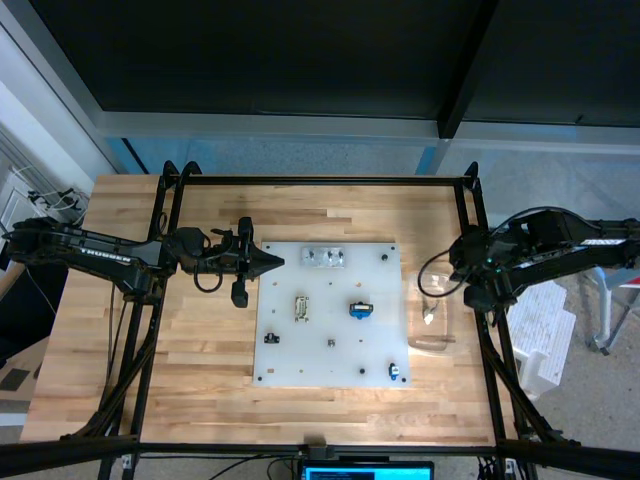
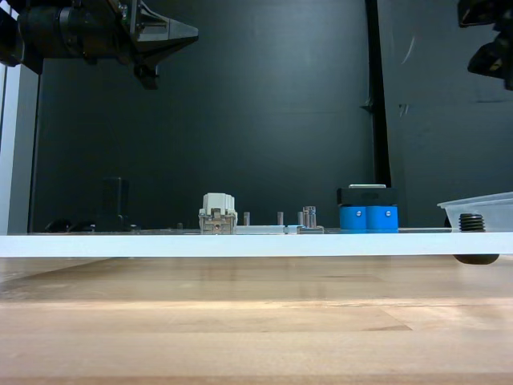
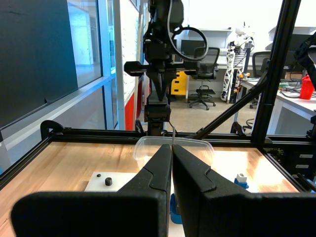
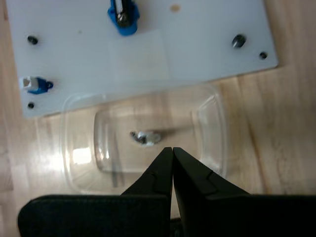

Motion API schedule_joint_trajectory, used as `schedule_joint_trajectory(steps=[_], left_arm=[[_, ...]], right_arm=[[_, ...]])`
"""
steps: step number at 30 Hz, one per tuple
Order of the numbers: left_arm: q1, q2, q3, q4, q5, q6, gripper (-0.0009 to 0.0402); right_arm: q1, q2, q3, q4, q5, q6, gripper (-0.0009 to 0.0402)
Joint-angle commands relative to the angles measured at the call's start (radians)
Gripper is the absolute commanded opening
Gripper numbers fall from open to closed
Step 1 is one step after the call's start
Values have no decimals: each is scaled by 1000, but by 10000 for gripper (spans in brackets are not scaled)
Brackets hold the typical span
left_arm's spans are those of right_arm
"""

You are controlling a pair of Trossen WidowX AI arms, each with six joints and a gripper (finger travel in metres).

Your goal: Pick the RJ45 connector and install on taskboard

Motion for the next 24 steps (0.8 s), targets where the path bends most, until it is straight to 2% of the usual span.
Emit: schedule_joint_trajectory(steps=[1, 9, 24], left_arm=[[0, 0, 0, 0, 0, 0, 0], [0, 0, 0, 0, 0, 0, 0], [0, 0, 0, 0, 0, 0, 0]], right_arm=[[39, 2, -3, -17, -1, 46, 0], [61, 29, -8, -16, 0, 29, 20], [89, 62, -174, 79, 3, 53, 170]])
